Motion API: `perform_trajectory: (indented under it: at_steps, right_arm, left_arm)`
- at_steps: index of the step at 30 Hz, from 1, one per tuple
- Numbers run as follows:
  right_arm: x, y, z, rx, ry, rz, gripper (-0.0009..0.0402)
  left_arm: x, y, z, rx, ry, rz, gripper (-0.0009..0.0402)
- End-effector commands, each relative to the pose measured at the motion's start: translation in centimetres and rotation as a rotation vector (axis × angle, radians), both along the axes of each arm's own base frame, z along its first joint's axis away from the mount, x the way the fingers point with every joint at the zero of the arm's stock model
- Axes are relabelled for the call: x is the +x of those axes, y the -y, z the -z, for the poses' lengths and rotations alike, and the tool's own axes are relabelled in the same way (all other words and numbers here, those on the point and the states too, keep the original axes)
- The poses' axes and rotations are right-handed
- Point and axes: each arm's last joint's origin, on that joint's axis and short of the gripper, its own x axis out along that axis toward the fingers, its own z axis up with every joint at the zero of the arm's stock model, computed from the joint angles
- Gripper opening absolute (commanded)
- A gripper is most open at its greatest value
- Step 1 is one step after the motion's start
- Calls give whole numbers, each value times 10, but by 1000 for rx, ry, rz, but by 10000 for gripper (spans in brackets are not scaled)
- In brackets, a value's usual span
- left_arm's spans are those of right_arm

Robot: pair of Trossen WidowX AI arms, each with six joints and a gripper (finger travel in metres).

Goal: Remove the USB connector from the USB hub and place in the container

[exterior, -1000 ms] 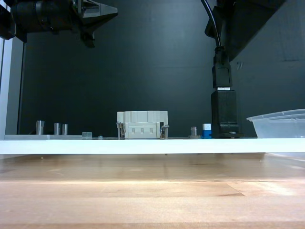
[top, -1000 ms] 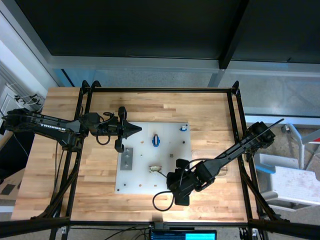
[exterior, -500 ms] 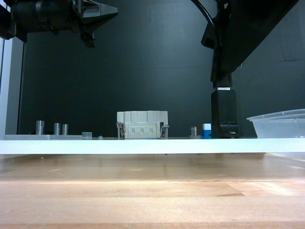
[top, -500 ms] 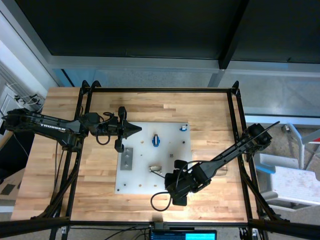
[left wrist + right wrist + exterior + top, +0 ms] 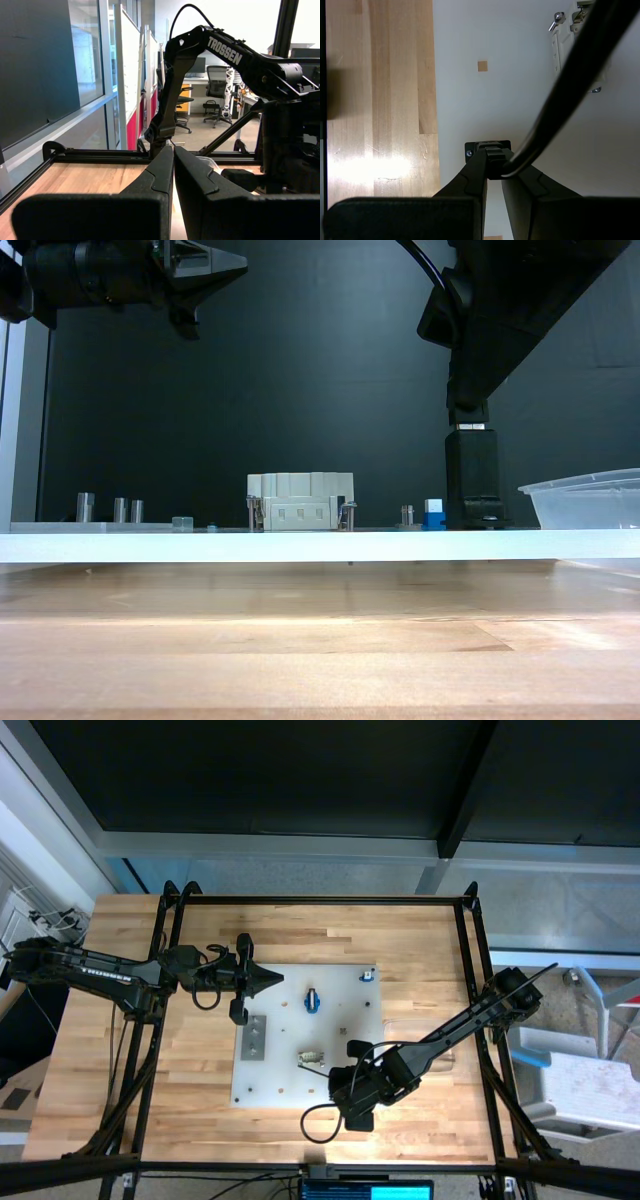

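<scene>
Two arms reach in over the pale wooden surface (image 5: 200, 1120), and the action is all at the near side. The right hand (image 5: 494, 160) is down low over the front part of the flat white board (image 5: 270, 1085), pointing straight down. Its fingers are drawn in narrow, one on each side of the USB connector (image 5: 468, 421), the short black plug with a thin black cable curling up past the wrist. They look to be pinching the plug body. From the low camera the plug stands upright, seated in the USB hub (image 5: 472, 480). That is the small black rectangular block on the board, and a sliver of metal shows between the hand and the block. So the connector is in the hub, with the hand wrapped round it. A little to the left and slightly farther back sits the beige-grey multi-pin connector (image 5: 298, 502), on the board and apart from the hand. Off to the right, just beside the board's edge, the clear shallow plastic container (image 5: 585, 498) rests on the wood below the right arm. Farther back now: the grey metal block with holes (image 5: 255, 1040) lies along the board's left side. The blue plug (image 5: 313, 1002) stands beyond it, toward the board's far edge. And at the back, the left hand (image 5: 173, 152) hovers high above the board's far left corner, pointing inward. Its fingers are pressed together, with only a hairline gap between them, and they grip nothing.
</scene>
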Motion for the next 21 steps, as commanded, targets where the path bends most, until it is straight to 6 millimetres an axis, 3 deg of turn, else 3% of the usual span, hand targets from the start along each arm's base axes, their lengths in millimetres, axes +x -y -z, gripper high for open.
perform_trajectory:
  at_steps: [1, 13, 21]
  right_arm:
    - [0, 1, 0, -20, 0, -17, -2]
    - [14, 3, -3, -56, -50, -74, 0]
    - [11, 3, 0, -48, -55, -37, 0]
  left_arm:
    - [0, 0, 0, 0, 0, 0, 1]
    - [0, 0, 0, 0, 0, 0, 0]
    - [0, 0, 0, 0, 0, 0, 1]
